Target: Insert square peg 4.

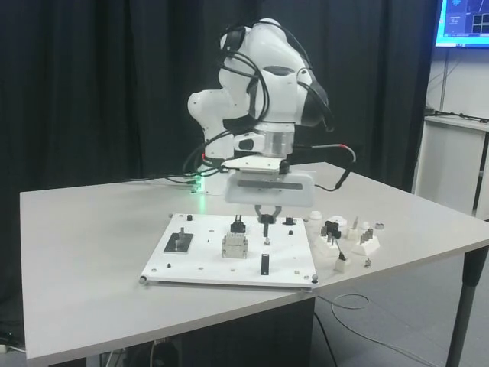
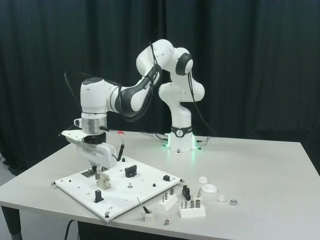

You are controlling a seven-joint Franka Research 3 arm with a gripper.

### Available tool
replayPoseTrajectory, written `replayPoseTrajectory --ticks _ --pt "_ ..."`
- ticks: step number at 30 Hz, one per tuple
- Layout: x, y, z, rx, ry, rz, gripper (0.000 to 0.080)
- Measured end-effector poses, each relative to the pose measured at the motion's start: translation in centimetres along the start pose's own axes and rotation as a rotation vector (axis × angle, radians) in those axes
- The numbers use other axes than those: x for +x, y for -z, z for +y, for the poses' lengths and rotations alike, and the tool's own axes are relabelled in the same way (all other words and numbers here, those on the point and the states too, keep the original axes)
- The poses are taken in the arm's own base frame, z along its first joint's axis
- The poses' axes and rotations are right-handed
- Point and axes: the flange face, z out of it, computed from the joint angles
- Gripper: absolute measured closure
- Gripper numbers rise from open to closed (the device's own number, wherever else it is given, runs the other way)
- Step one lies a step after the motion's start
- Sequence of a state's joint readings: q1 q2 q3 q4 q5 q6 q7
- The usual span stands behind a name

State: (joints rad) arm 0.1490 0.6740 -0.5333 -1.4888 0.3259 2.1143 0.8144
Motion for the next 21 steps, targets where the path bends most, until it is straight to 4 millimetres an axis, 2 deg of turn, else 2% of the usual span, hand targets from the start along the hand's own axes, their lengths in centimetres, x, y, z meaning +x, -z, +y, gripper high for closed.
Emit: replayPoseTrajectory --ticks 21 --pt "-3.0 -3.0 -4.0 0.089 -0.118 0.049 0.0706"
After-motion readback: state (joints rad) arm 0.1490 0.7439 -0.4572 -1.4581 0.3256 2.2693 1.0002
